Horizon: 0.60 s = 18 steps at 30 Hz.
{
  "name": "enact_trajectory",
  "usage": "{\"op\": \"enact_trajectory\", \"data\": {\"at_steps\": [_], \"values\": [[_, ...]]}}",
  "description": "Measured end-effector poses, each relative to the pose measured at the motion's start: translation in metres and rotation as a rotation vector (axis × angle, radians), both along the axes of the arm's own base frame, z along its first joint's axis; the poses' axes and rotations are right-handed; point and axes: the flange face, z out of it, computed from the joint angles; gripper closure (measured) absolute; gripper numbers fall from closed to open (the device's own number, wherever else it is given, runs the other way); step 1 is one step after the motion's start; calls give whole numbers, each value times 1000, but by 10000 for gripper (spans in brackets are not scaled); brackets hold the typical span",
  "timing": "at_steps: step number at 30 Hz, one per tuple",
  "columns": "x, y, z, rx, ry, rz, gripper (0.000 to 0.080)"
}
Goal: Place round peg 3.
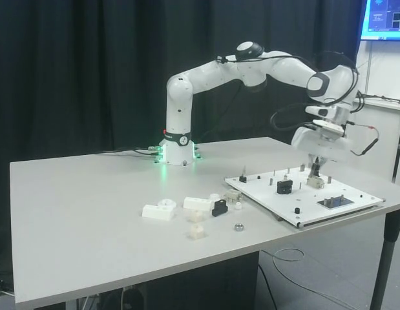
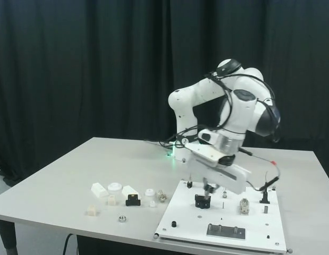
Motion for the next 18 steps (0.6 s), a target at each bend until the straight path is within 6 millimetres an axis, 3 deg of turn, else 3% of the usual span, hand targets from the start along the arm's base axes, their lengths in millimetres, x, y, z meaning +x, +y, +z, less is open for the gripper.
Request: {"op": "enact_trajectory", "data": {"at_steps": [18], "values": [[-21, -93, -16, -26, 83, 33, 699]]}}
